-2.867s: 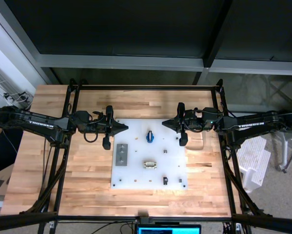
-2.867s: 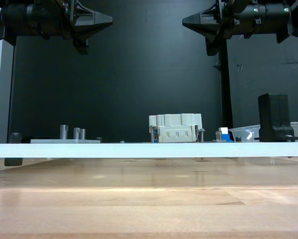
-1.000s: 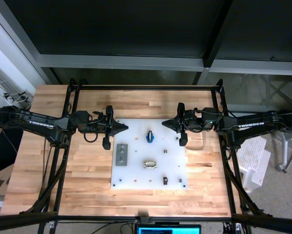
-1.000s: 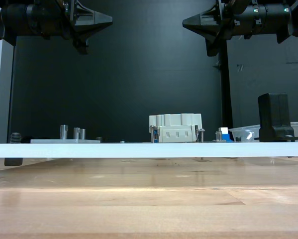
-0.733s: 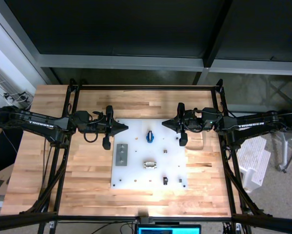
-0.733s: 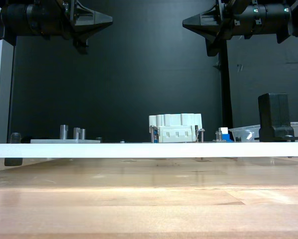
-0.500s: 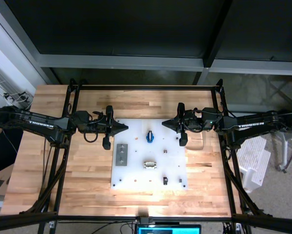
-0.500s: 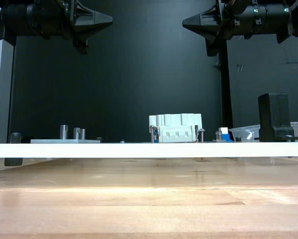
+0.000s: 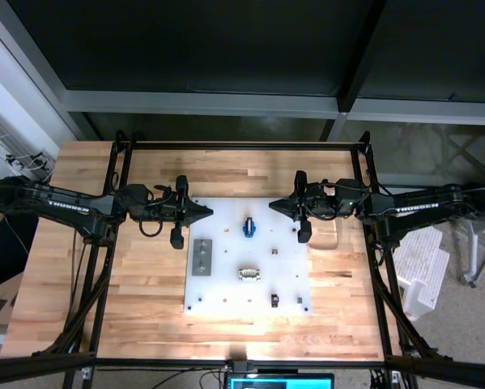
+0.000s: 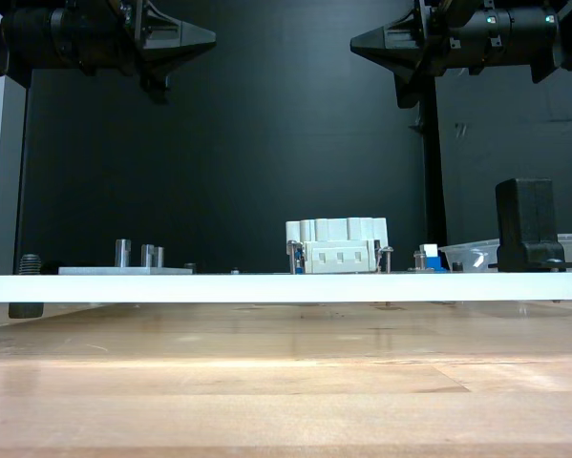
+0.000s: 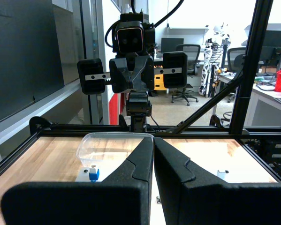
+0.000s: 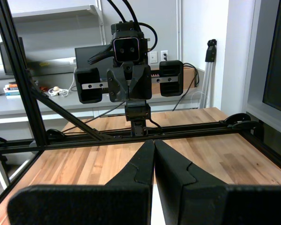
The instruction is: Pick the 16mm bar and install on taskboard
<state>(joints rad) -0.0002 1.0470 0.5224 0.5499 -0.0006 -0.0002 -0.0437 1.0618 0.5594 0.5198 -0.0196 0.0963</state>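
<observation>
Above the taskboard (image 9: 226, 284), left gripper (image 11: 153, 140) and right gripper (image 12: 154, 142) have jaws pressed together, seen only in wrist views.

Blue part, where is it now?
In the high view, the blue part sits on the taskboard's far half, roughly below the gap between the shut left pincer and right pincer.

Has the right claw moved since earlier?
No. The right claw stays above the white board's far right corner; the left claw hangs over its far left corner.
</observation>
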